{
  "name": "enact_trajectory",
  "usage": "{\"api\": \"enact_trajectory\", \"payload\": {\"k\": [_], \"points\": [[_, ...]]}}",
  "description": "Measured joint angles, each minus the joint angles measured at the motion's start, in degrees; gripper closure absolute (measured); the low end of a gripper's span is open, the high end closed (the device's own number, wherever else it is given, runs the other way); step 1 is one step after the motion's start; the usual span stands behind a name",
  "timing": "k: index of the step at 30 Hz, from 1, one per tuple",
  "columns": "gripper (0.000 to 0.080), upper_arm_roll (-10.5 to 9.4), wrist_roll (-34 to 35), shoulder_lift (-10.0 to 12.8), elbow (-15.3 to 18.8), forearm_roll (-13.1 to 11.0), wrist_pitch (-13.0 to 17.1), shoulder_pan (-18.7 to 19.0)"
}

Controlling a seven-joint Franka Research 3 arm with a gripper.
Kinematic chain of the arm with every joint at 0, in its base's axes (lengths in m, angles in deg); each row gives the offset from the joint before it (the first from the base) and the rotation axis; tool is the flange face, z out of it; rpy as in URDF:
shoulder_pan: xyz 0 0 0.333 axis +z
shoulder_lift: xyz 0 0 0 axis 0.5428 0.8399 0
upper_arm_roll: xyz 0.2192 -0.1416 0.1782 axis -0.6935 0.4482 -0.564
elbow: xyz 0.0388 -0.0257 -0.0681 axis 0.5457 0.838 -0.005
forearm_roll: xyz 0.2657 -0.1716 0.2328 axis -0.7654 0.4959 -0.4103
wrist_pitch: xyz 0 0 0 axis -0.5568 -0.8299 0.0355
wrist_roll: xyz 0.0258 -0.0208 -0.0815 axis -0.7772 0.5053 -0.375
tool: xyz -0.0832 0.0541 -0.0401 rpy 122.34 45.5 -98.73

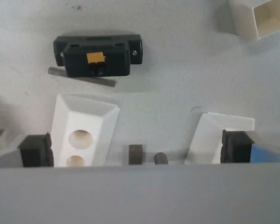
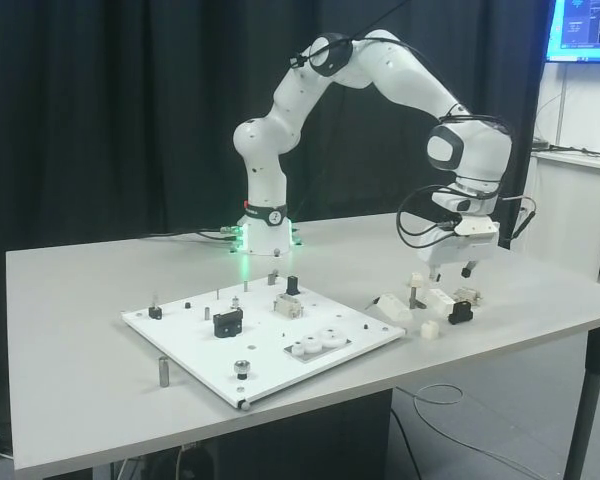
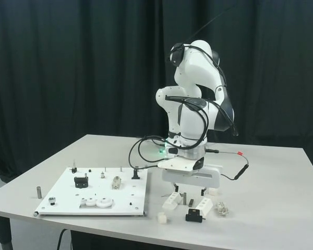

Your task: Remove square peg 2.

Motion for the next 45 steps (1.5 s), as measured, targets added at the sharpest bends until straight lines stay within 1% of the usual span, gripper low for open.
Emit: {"api": "enact_trajectory", "payload": {"k": [28,35,45], "points": [[0.0003,-0.04,0.3,0.0,-0.3,0.5,0.2,-0.1],[0.0003,-0.41,-2.8,0.2,-0.3,1.6,0.9,-0.1],[0.0003,-0.56,-2.8,0.7,-0.3,2.8,1.5,-0.9]]}}
